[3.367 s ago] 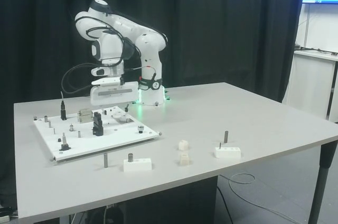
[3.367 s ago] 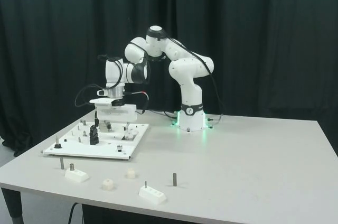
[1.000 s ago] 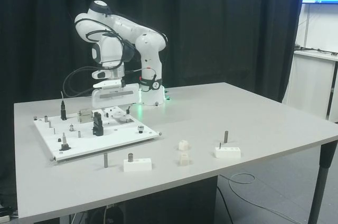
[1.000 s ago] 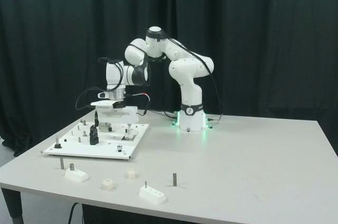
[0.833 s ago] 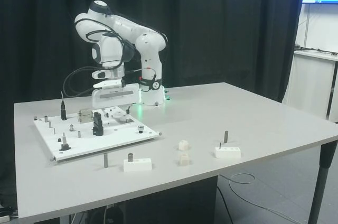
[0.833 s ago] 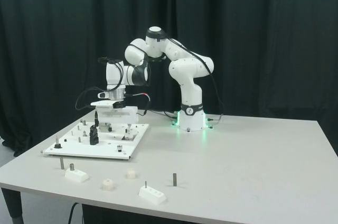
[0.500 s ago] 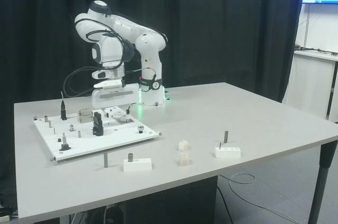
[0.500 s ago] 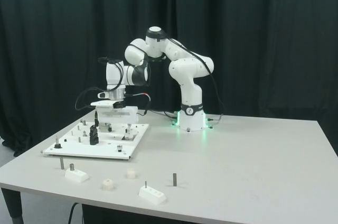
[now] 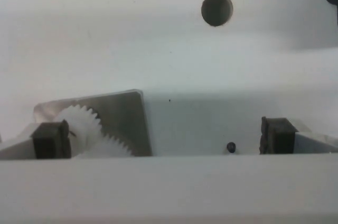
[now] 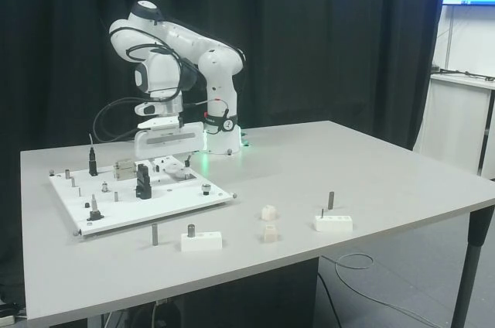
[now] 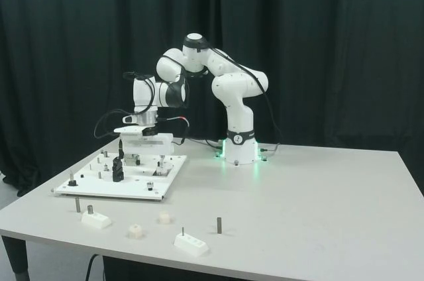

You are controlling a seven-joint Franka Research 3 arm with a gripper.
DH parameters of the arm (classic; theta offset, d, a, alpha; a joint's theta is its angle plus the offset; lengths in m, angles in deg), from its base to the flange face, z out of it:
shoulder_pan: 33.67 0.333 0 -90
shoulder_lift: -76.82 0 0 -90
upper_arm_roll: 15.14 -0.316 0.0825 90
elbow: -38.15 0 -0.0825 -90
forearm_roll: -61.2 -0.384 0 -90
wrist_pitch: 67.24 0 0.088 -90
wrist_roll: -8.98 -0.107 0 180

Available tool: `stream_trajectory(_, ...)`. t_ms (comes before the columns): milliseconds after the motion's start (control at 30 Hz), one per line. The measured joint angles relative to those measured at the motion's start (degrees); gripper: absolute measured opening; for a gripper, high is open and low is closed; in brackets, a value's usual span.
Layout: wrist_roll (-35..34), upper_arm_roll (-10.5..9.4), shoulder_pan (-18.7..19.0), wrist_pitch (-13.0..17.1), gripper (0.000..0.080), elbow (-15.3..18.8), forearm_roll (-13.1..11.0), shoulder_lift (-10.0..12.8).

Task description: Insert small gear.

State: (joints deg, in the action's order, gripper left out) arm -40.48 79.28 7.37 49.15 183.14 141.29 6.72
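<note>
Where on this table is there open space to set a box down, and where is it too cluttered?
The widest bare stretch of the grey table runs from the arm's white base out to the far corner. A thinner strip lies along the near edge, in front of the small white blocks. It is crowded on the white assembly board, studded with pegs, where the hand hovers.

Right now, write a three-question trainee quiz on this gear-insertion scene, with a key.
1. True or false: the tool is shut on a gear.
2. The two white gears in the wrist view sit on: A) the grey plate B) the bare table C) a loose block
3. The assembly board is ____ in colour.

Key: 1 false, the fingers stand wide apart with nothing between them; 2 A; 3 white.
</note>
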Motion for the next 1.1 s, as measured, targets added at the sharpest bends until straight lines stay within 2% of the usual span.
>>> stream_trajectory(1100, 0.39, 0.01, 0.29, 0.11, 0.0800, -0.16, 1.04, -0.10)
